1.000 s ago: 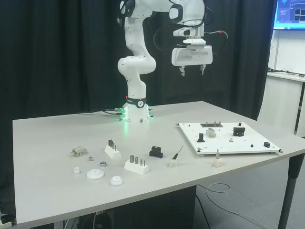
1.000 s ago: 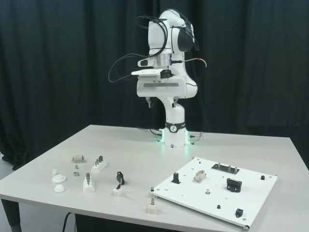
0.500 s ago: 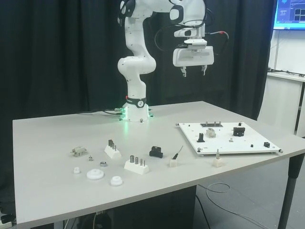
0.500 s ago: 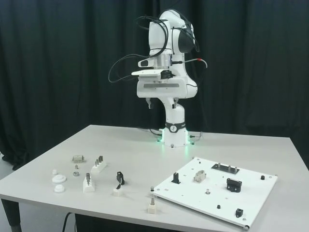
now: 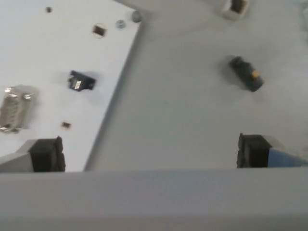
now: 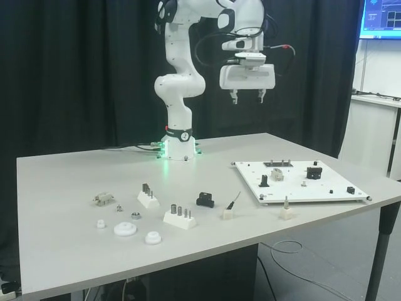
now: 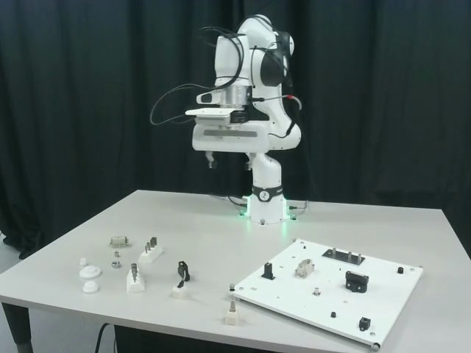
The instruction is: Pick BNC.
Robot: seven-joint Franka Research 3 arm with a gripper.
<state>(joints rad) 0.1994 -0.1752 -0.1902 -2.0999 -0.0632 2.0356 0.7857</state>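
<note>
While the white arm (image 6: 178, 75) holds its wrist high over the grey counter (image 6: 75, 175), your jaws hang well above everything on it, spread wide and gripping nothing. In the wrist view the two black fingertips (image 5: 45, 154) sit far apart with bare counter between them.

Well below the jaws, you have the white board (image 6: 332, 188) off to one side, and its edge runs under one fingertip. A grey multi-pin connector (image 5: 12, 108) and a small black block (image 5: 81, 82) sit on that board. A black part (image 5: 246, 79) lies alone on the counter, closer to the other fingertip.

What I take for the BNC (image 6: 286, 210) is a short metal post standing upright in a white block, though it is too small to be sure. It sits far below the jaws, out toward the counter's front edge, just beside the board and apart from it.

Farther from the jaws on the side away from the board, you see two white holders with pegs (image 6: 180, 216), white gears (image 6: 125, 230) and a small metal fitting (image 6: 103, 199), all well apart from the BNC.
</note>
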